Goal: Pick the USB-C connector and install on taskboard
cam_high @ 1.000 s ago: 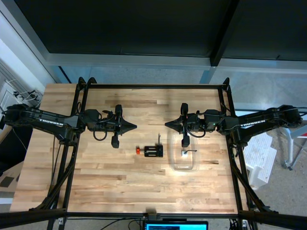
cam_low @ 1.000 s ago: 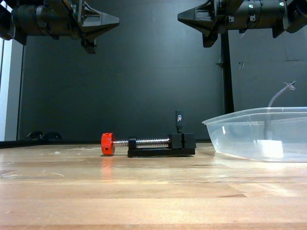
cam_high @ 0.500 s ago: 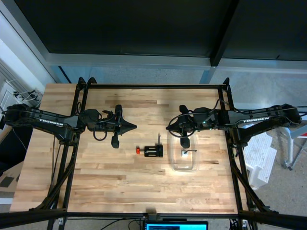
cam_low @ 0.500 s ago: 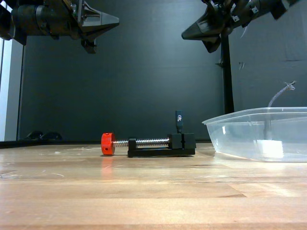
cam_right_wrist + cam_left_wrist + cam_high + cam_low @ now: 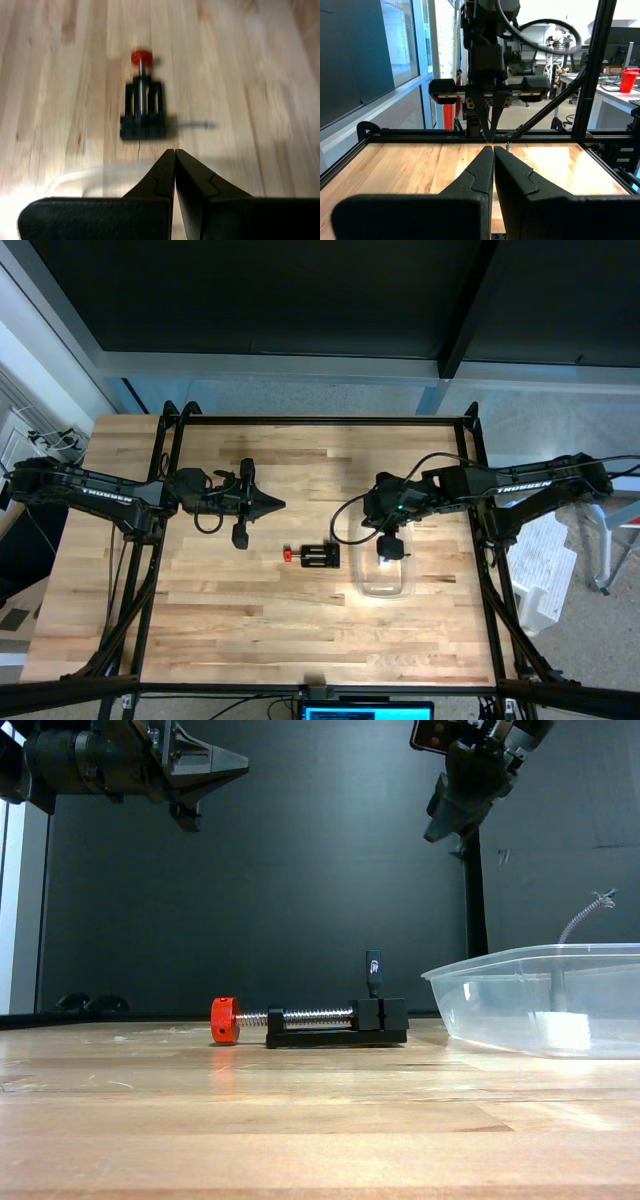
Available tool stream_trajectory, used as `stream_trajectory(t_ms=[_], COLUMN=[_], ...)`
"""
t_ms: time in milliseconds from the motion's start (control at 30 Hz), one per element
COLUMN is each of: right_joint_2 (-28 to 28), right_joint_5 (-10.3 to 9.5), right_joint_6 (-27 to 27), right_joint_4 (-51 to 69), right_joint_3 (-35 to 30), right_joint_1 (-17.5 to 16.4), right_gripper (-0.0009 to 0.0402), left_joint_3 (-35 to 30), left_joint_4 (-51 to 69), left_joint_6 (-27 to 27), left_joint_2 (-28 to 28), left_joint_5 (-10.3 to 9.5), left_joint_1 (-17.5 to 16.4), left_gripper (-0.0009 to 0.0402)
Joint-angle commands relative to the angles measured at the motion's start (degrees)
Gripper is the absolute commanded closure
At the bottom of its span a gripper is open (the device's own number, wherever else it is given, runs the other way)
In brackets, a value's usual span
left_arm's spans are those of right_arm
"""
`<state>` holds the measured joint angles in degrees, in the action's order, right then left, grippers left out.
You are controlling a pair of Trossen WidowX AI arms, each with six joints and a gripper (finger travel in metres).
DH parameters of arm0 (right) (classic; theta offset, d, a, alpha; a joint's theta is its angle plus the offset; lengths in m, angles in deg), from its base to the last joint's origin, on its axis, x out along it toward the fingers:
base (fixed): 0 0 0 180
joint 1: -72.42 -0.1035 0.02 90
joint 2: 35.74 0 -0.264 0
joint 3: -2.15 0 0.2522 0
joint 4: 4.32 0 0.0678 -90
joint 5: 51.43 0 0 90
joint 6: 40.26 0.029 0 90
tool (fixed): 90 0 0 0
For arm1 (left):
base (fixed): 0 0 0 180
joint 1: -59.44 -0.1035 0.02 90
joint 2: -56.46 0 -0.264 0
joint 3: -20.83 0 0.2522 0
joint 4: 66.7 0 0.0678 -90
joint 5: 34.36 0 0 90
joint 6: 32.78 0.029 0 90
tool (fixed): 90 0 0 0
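Observation:
The taskboard is a small black block with an orange-red knob, lying mid-table; a short dark piece stands upright on it. The USB-C connector rests inside the clear tray, its wiry tail curving up above the rim. In the high view the right arm covers it. My right gripper is shut and empty, pitched downward high above the tray's left rim. In the right wrist view it points toward the taskboard. My left gripper hovers shut and empty, left of and beyond the taskboard.
A small whitish piece also lies in the tray, right of the taskboard. A black metal frame runs along the table's far edge and sides. Bare wood lies in front of the taskboard.
The right gripper has swung from level to pointing downward and shifted nearer, over the tray. The left arm, taskboard and tray have not moved.

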<state>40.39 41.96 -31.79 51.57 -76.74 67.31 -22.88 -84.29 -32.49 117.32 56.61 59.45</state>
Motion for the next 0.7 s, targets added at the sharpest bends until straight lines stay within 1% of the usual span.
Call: stream_trajectory(t_ms=[33,100,167,367,567,700], right_joint_2=[1.77,2.91,3.96,6.95,9.70,11.32], right_joint_5=[-0.55,-1.05,-1.99,-3.21,-2.93,-2.91], right_joint_6=[1.55,2.23,3.19,3.39,4.72,5.05], right_joint_4=[5.33,8.33,10.82,16.15,20.41,22.38], right_joint_3=[-1.70,-2.78,-3.65,-5.11,-6.32,-6.36], right_joint_1=[-0.20,-0.31,-0.50,-1.64,-2.97,-4.57], right_gripper=[0.0393,0.0393,0.0393,0.0393,0.0390,0.0373], left_joint_3=[0.00,0.00,0.00,0.00,0.00,0.00], left_joint_4=[-0.02,-0.02,-0.02,-0.02,-0.02,-0.02], left_joint_6=[0.02,0.02,0.02,0.02,0.02,0.02], left_joint_2=[0.00,0.00,0.00,0.00,0.00,0.00], left_joint_5=[0.00,0.02,0.02,0.02,0.02,0.02], left_joint_1=[-0.02,0.00,-0.02,0.00,-0.02,-0.02], left_gripper=[0.0393,0.0393,0.0393,0.0393,0.0393,0.0393])
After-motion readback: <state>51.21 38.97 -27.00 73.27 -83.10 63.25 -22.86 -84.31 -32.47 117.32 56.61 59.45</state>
